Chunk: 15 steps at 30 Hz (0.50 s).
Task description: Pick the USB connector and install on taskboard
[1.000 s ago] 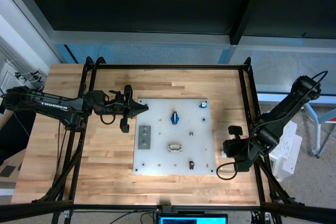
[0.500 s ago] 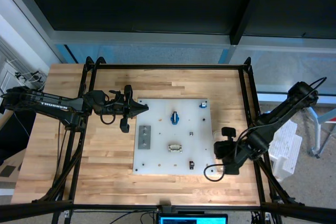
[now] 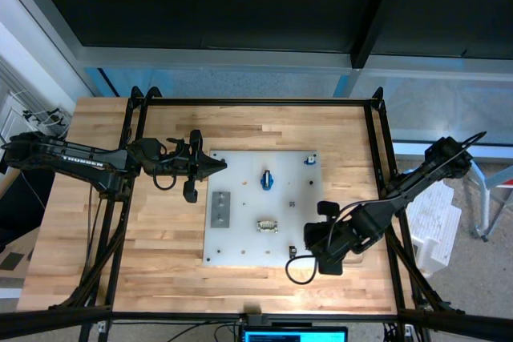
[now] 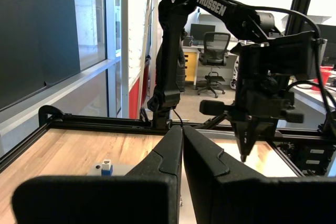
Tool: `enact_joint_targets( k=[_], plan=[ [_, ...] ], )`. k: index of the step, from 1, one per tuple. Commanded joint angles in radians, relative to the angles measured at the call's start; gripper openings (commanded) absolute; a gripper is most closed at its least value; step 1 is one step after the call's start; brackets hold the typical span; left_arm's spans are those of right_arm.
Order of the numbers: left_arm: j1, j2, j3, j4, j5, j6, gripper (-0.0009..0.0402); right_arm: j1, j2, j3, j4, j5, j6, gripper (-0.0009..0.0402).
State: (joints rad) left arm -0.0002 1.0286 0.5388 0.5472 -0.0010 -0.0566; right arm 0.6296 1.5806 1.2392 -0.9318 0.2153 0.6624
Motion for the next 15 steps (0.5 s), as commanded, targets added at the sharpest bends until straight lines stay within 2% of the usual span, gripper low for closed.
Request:
enact_joint_targets(
  k=[1, 15],
  plan=[
    [0.000, 0.001, 0.000, 0.000, 0.000, 0.000, 0.0000, -0.006, 0.031, 0.030, -0.001, -0.002, -0.006, 0.0000],
    [0.000, 0.000, 0.000, 0.000, 0.000, 0.000, 0.0000, -0.045, 0.132, 0.142, 0.002, -0.014, -0.046, 0.0000]
  ],
)
